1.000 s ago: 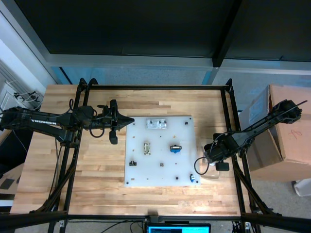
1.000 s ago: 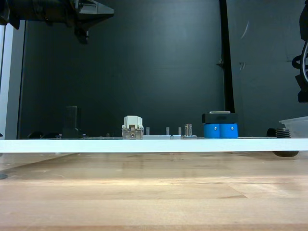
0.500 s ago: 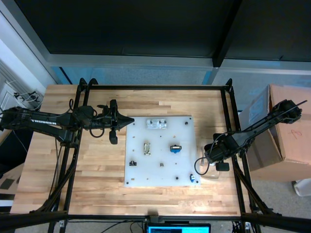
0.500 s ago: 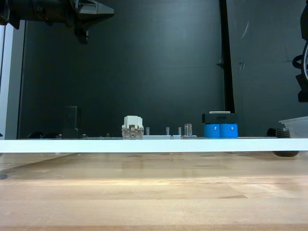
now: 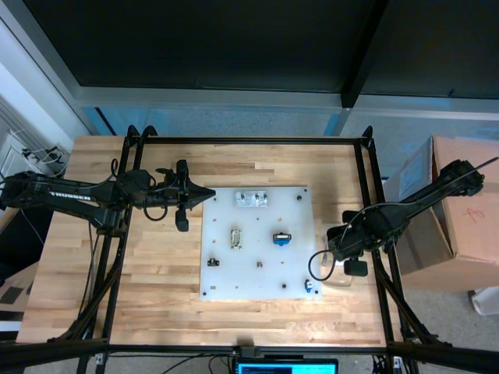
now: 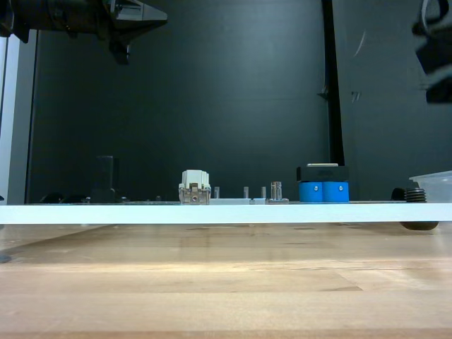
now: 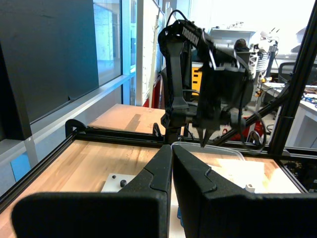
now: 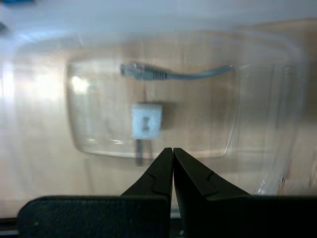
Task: Pick the RJ45 connector and install on the taskboard
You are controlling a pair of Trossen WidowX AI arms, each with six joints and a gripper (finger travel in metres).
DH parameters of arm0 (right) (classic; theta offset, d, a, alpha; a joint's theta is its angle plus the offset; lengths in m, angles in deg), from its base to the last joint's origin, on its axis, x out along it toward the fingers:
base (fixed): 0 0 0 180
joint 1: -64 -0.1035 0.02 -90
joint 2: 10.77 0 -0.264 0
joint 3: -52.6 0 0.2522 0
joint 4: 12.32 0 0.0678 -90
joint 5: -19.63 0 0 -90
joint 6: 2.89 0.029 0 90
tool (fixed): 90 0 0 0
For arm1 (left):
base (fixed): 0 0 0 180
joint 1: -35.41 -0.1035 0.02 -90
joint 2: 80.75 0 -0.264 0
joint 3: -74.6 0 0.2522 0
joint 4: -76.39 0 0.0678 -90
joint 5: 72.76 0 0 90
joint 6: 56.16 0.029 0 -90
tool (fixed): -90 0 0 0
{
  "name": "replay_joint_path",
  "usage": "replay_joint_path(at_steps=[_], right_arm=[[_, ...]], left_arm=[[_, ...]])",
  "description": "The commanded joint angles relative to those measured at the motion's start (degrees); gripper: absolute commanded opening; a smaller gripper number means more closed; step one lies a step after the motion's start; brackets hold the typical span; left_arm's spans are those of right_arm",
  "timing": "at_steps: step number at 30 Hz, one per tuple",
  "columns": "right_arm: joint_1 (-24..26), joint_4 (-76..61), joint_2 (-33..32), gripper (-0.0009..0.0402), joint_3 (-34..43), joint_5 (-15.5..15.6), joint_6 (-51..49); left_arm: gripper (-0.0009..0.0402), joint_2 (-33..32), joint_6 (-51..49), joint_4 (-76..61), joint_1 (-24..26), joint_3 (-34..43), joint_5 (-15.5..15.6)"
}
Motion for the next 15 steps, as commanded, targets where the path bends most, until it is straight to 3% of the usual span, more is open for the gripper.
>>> replay_joint_path(at_steps=[1,15], right_arm=[[-0.09,-0.44,0.0,0.0,3.52,-0.46,0.5],[-0.2,-0.57,-0.02,0.0,4.98,-0.55,4.52]], left_arm=[[0.0,-0.02,0.0,0.0,-0.02,0.02,-0.02],[0.0,-0.02,0.0,0.0,-0.02,0.02,-0.02]])
